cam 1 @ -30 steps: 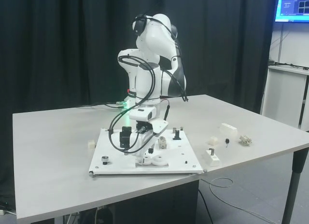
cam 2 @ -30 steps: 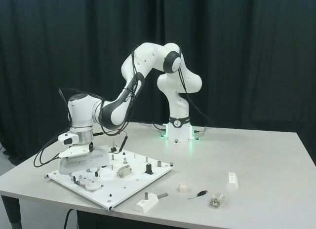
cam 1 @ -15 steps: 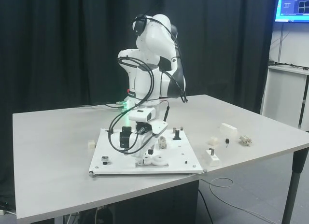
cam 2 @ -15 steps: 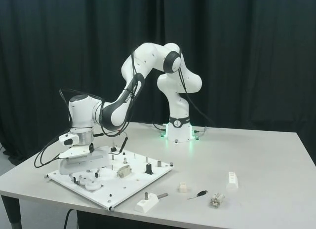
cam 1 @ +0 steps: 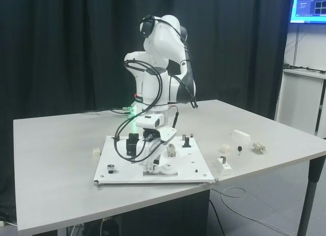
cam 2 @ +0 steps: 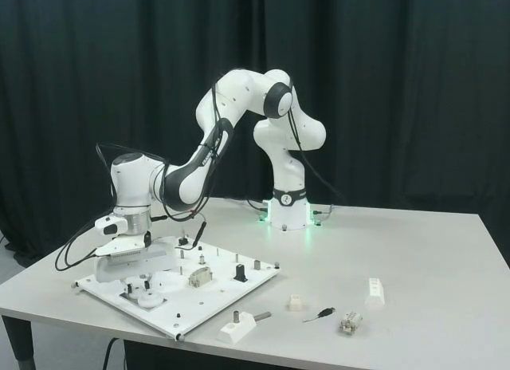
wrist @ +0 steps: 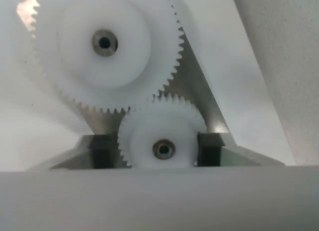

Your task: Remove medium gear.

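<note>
I see the medium gear point(wrist: 160, 136) seated on its peg on the white board point(cam 1: 122, 165), meshed with the large gear point(wrist: 104, 49). My gripper point(wrist: 157, 150) has its fingers point(wrist: 208, 149) closed around the medium gear.

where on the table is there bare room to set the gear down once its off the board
Bare grey table lies open between the white board and the far-side edge in the first room view, and behind the board toward the arm's base. The strip beside the board holding the small loose parts is crowded, as is the board itself around the gripper.
</note>
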